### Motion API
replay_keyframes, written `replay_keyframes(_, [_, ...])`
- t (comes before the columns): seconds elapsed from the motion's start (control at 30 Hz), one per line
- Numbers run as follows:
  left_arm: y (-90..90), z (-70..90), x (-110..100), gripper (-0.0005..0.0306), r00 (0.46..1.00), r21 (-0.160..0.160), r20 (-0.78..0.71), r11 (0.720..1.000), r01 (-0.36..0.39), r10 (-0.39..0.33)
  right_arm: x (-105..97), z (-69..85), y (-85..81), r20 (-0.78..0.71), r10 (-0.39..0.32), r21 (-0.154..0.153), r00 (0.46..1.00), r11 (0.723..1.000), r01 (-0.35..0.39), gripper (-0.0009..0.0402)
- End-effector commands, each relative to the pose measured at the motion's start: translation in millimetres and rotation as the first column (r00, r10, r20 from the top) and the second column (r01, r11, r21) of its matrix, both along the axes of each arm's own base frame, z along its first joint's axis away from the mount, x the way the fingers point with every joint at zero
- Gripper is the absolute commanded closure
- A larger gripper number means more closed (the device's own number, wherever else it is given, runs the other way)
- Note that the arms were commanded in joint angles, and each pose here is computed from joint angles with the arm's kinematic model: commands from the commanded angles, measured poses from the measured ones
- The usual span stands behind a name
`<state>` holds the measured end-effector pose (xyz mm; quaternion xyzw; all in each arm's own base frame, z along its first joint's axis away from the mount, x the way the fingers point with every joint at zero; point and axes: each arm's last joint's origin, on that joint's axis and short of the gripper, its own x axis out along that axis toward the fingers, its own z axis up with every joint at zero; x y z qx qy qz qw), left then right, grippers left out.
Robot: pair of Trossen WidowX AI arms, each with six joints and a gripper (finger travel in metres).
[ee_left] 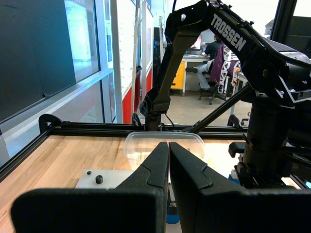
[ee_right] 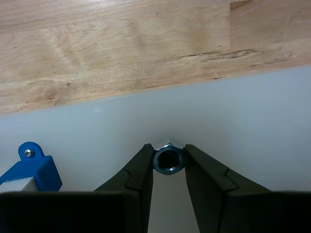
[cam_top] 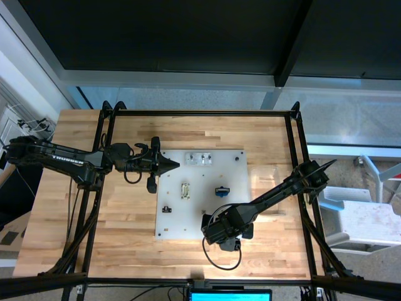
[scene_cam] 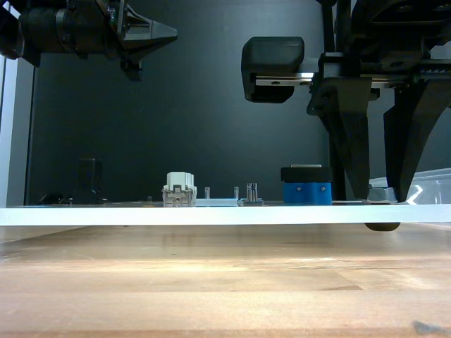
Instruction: Unfasten the M12 fastener and place in the container
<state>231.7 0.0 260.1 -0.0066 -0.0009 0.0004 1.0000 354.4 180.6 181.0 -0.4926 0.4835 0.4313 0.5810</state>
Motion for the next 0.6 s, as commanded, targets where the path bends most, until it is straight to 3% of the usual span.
replay_keyframes(0.03, [0.1,0.1,0.1,0.03,1.0,0.0,0.0,1.0,0.0,0.0,-0.8,0.1,0.8,-0.019,0.001,0.027,1.0,1.0,-0.001,0.0368])
replay_keyframes(0.1, [0.0,0.0,0.1,0.03,1.0,0.0,0.0,1.0,0.0,0.0,-1.2,0.1,1.4,-0.027,0.005,0.044,1.0,0.999,-0.003,0.0346])
replay_keyframes(0.5, [0.1,0.1,0.1,0.03,1.0,0.0,0.0,1.0,0.0,0.0,-2.9,8.1,0.4,-0.007,0.001,0.045,1.0,0.999,-0.001,0.0191])
replay_keyframes(0.6, [0.0,0.1,0.1,0.03,1.0,0.0,0.0,1.0,0.0,0.0,-4.3,13.3,0.0,-0.001,-0.043,0.059,0.999,0.997,0.043,0.017])
